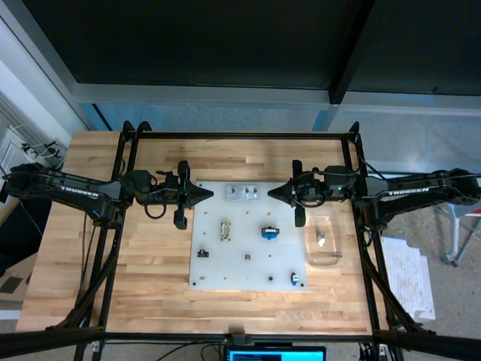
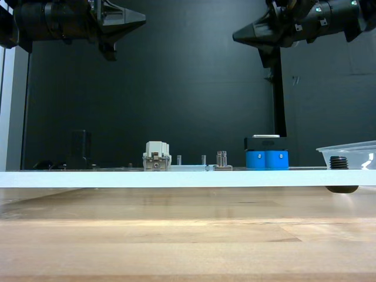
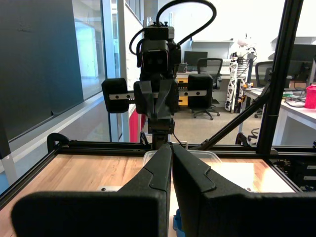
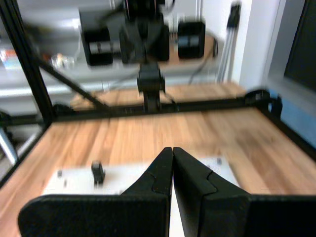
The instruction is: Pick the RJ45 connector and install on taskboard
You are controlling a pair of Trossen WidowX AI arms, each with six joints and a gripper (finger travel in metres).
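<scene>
Both arms are matte black, built of slim tubular links with white TROSSEN lettering (image 1: 75, 190) along the forearm. Black cables (image 1: 155, 210) loop at the wrists, and a small green light (image 1: 340, 180) glows on the right wrist. The left gripper (image 1: 210, 195), above the far left part of the taskboard (image 1: 225, 278), and the right gripper (image 1: 272, 192), above its far right part, each end in 2 black wedge-shaped fingers (image 3: 158, 168) that taper to a point, tips pressed together; head-on, the right gripper's body shows a pale rail (image 3: 118, 96) carrying 2 blocky black carriages (image 3: 200, 91).
</scene>
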